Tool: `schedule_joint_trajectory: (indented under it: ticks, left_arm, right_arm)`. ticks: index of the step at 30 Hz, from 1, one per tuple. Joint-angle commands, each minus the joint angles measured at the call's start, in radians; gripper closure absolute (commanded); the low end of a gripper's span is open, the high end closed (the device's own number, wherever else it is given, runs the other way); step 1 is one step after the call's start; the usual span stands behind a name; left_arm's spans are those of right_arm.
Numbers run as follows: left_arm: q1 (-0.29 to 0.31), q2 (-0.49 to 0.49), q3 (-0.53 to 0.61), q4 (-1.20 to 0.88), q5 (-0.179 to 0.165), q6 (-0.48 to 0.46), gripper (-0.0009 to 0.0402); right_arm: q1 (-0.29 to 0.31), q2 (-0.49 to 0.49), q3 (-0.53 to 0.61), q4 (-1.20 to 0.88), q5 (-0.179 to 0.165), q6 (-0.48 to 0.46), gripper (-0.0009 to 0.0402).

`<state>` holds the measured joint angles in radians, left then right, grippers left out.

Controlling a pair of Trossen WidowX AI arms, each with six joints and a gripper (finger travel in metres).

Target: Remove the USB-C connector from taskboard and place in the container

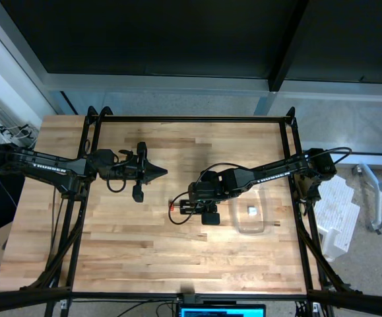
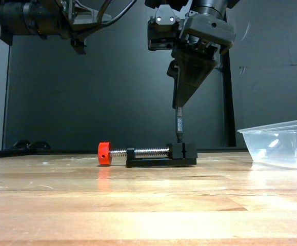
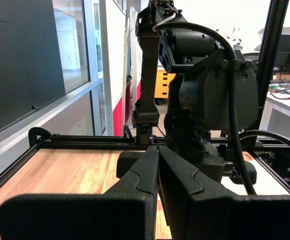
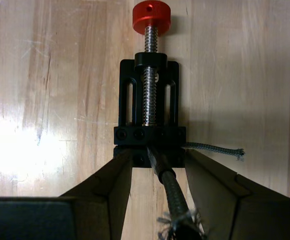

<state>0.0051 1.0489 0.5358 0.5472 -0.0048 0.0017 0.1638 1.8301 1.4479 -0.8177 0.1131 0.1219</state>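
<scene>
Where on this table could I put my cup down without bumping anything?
Bare wood along the table's near edge, before taskboard and container. Crowded at the taskboard: right gripper straddles the connector. Left gripper hangs left of it.

USB-C connector [image 2: 179, 125] upright in taskboard [image 2: 161, 155]

Table [image 1: 144, 251]: pale wood strips, smooth, satin sheen. Taskboard [image 4: 150, 135]: matt black body, bright threaded metal screw [image 4: 150, 95], matt orange-red knob [image 4: 151, 15]. USB-C connector [image 2: 179, 125]: dark, on a frayed braided cable [image 4: 177, 200]. Container [image 2: 276, 141]: clear glossy plastic. Left gripper [image 1: 166, 173], left of centre in the high view, and right gripper [image 2: 178, 105], upper middle of the low view: matt black plastic.
</scene>
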Motion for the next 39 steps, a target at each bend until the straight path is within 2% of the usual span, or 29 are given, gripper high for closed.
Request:
schedule_joint_trajectory:
  ticks: [1, 27, 39]
  left_arm:
    - [0.000, 0.000, 0.000, 0.000, 0.000, 0.000, 0.0393]
    - [0.000, 0.000, 0.000, 0.000, 0.000, 0.000, 0.0393]
    - [0.000, 0.000, 0.000, 0.000, 0.000, 0.000, 0.0393]
  right_arm:
    - [0.000, -0.001, -0.001, 0.000, 0.000, 0.000, 0.0273]
    - [0.000, -0.001, -0.006, 0.000, -0.001, 0.003, 0.0395]
    - [0.000, -0.003, -0.005, 0.000, -0.001, 0.003, 0.0393]
